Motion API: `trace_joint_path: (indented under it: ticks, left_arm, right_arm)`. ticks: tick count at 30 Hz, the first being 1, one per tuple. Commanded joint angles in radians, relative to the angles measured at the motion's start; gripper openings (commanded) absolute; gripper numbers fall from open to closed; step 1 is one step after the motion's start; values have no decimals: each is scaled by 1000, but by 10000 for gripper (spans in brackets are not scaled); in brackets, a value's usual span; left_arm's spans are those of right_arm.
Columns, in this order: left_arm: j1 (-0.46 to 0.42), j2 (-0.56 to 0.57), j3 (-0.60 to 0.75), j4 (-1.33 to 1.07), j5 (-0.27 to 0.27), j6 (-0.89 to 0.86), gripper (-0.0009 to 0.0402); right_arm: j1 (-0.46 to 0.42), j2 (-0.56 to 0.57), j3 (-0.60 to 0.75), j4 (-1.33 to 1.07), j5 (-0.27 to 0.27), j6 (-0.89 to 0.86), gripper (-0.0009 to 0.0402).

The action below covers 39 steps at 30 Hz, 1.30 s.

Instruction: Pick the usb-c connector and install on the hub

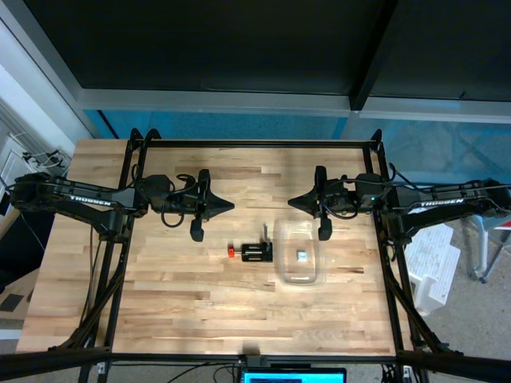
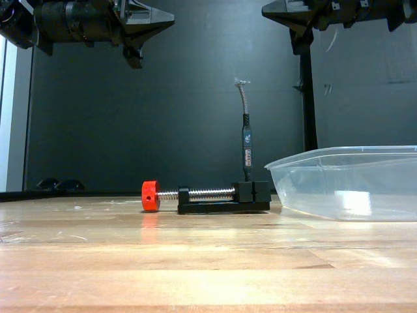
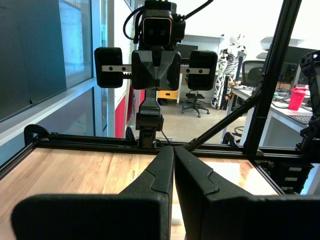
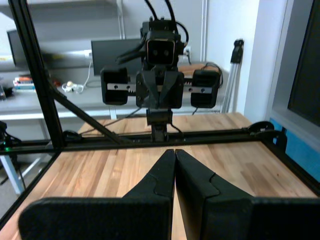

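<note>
- A wooden table [image 1: 160, 279] carries everything, with one arm reaching in from each side edge.
- The left pincer [image 1: 227, 206] hangs high above the table, left of the middle. It is clenched and grasps nothing; the left wrist view shows its fingertips [image 3: 165, 167] pressed together.
- The right pincer [image 1: 295, 202] faces it from the right at the same height, also clenched and empty.
- A clear plastic tray [image 1: 279, 255] sits near the table's middle, a little toward the right edge.
- A small pale part lies free on the tray floor. It is probably the usb-c connector [image 1: 303, 255], though too small to be sure.
- Just left of the tray, a black vise [image 1: 255, 253] with a red knob [image 1: 231, 252] clamps a slim black piece upright, likely the hub [image 2: 247, 147]. A braided cable stub [image 2: 244, 98] points up from it.
- The connector should be light, rigid and smooth, so it could slip.
- Best grasped across its flat sides, leaving the plug end free; the thin tray may slide if nudged.
</note>
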Motion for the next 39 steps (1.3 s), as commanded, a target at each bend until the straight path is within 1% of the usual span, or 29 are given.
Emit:
trace_joint_path:
  ticks: [1, 6, 11, 14, 39]
  left_arm:
    - [0, 0, 0, 0, 0, 1, 0]
    - [0, 0, 0, 0, 0, 0, 0]
    - [0, 0, 0, 0, 0, 0, 0]
    - [0, 0, 0, 0, 0, 1, 0]
    - [0, 0, 0, 0, 0, 0, 0]
  right_arm:
    - [-7, -18, -35, 43, 0, 5, -1]
    - [-28, -30, -84, 98, -5, 16, 0]
    - [-30, -30, -89, 101, -6, 13, 0]
    - [-30, -30, -89, 101, -32, 13, 0]
    - [-29, -30, -85, 104, -31, 13, 0]
